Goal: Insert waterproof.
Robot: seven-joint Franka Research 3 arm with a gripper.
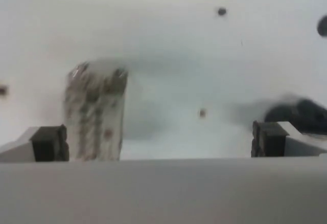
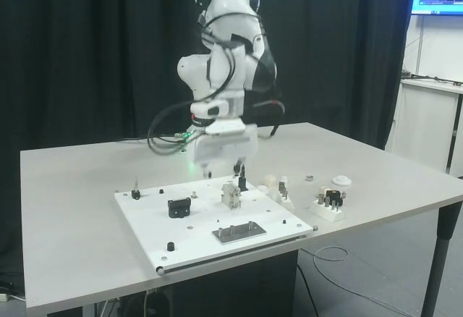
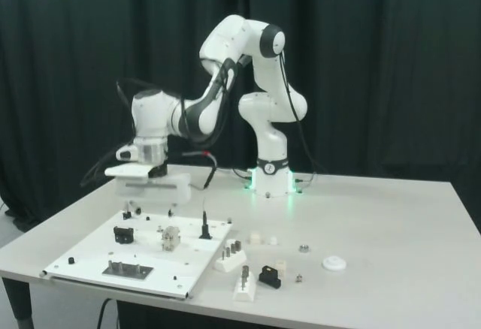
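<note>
Gripper point(image 1: 159, 141) wide open, holding nothing, above our white board point(image 3: 188, 265).
We see a small grey block point(image 1: 95, 112) (blurred) below it, toward nine o'clock.

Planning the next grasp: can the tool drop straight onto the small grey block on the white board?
Probably yes: the tool is open above the white board, the grey block lies between its fingers, nothing covering it.

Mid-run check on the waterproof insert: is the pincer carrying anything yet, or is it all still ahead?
Early stage. Nothing looks inserted yet. The pincer is open and empty, hovering above the white board near the small grey block, which stands between the fingers, closer to one of them. Loose parts lie on the grey table beside the board. Grasping a part and inserting it remain.
</note>
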